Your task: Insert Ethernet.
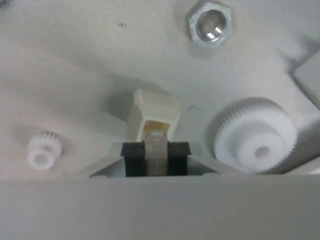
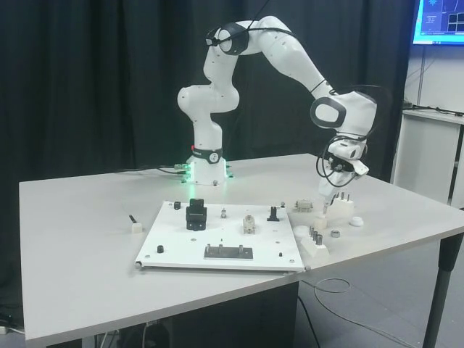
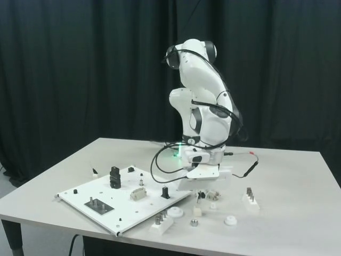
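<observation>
Clearly the plug (image 1: 154, 145) sits right between the gripper (image 1: 156, 159) fingers, whose black pads press against its two sides – clamped on it, as far as the wrist view shows. Its white body stands on the grey tabletop directly below the wrist, long axis close to upright and in line with the fingers, so nothing needs reaching for; I judge the next move a lift straight up. This spot is off the board (image 2: 217, 243), just past its right edge as the first room view has it, near the table's right side. The socket it must enter I cannot pick out for certain among the fixtures on the board – so the arm will have to carry the plug back over the board's edge. Close around the plug lie a large gear (image 1: 255, 136), a small gear (image 1: 44, 149) on the opposite side, and a steel nut (image 1: 210, 22) farther off. All three lie apart from the plug, yet near enough that a sideways drag would knock them.
</observation>
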Controlling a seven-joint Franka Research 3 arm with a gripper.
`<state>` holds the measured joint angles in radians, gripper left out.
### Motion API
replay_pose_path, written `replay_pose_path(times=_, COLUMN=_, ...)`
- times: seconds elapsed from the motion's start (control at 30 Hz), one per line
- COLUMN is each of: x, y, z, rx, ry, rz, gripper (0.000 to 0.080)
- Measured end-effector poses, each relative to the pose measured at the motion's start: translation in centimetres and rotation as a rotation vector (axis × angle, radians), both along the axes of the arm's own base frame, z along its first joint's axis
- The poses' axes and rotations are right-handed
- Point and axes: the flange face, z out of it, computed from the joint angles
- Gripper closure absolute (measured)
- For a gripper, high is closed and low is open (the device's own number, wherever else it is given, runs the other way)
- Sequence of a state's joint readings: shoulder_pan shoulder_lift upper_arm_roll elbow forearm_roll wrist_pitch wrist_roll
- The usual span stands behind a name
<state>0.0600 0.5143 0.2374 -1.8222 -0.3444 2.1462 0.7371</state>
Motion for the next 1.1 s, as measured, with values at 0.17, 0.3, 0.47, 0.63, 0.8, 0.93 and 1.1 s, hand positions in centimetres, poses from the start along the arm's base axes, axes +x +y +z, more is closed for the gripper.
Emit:
replay_pose_path(times=0.17, x=0.5, y=0.3, z=1.2, rx=-0.011, ry=0.010, rz=-0.006, gripper=0.0712)
replay_pose_path(times=0.3, x=0.8, y=0.5, z=1.9, rx=-0.016, ry=0.016, rz=-0.011, gripper=0.0712)
replay_pose_path(times=0.47, x=1.0, y=0.5, z=2.3, rx=-0.016, ry=0.020, rz=-0.018, gripper=0.0712)
replay_pose_path(times=0.63, x=1.0, y=0.5, z=2.4, rx=-0.014, ry=0.020, rz=-0.022, gripper=0.0712)
replay_pose_path(times=0.8, x=1.1, y=0.4, z=2.4, rx=-0.014, ry=0.020, rz=-0.023, gripper=0.0712)
replay_pose_path(times=0.93, x=1.1, y=0.3, z=2.4, rx=-0.015, ry=0.020, rz=-0.023, gripper=0.0712)
replay_pose_path(times=1.1, x=1.1, y=0.3, z=2.4, rx=-0.015, ry=0.019, rz=-0.024, gripper=0.0712)
